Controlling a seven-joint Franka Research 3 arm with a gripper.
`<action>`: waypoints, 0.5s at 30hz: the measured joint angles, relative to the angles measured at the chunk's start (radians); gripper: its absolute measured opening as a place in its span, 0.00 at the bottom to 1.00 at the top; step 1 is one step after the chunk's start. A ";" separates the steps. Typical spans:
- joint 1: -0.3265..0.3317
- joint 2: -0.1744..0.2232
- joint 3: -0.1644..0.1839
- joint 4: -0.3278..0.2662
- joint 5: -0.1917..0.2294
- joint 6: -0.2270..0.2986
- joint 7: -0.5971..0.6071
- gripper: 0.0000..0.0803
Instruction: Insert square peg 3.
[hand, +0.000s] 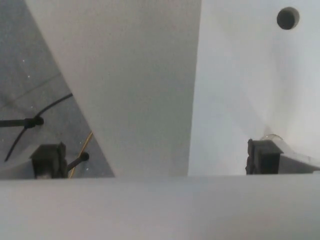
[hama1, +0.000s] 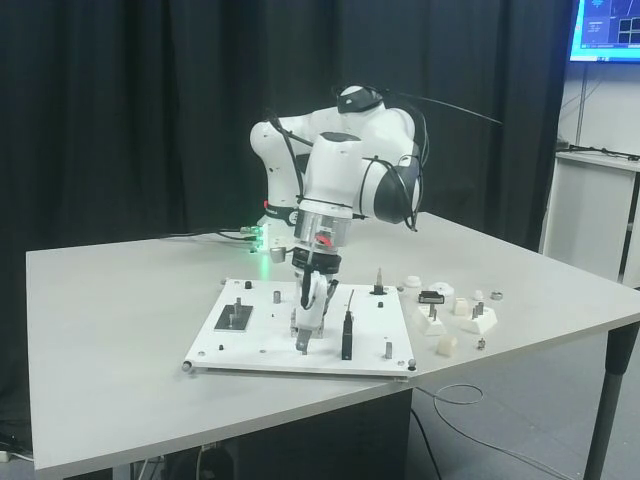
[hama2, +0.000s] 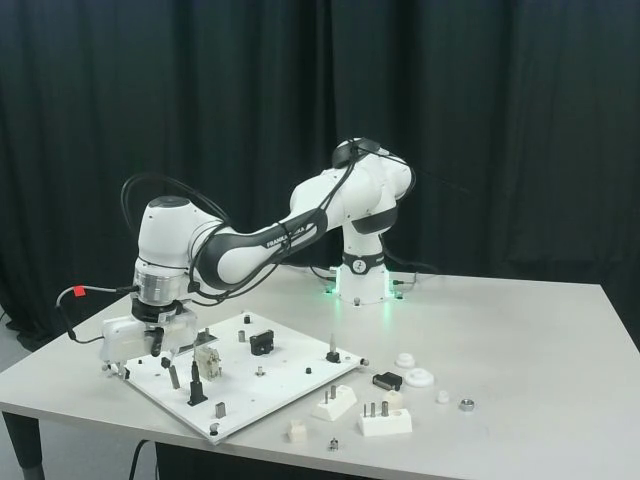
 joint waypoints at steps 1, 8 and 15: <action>0.000 0.000 0.000 0.000 -0.002 0.000 0.000 1.00; 0.000 0.000 -0.003 0.002 -0.009 0.000 0.002 1.00; 0.000 0.000 -0.008 0.002 -0.013 -0.001 0.003 1.00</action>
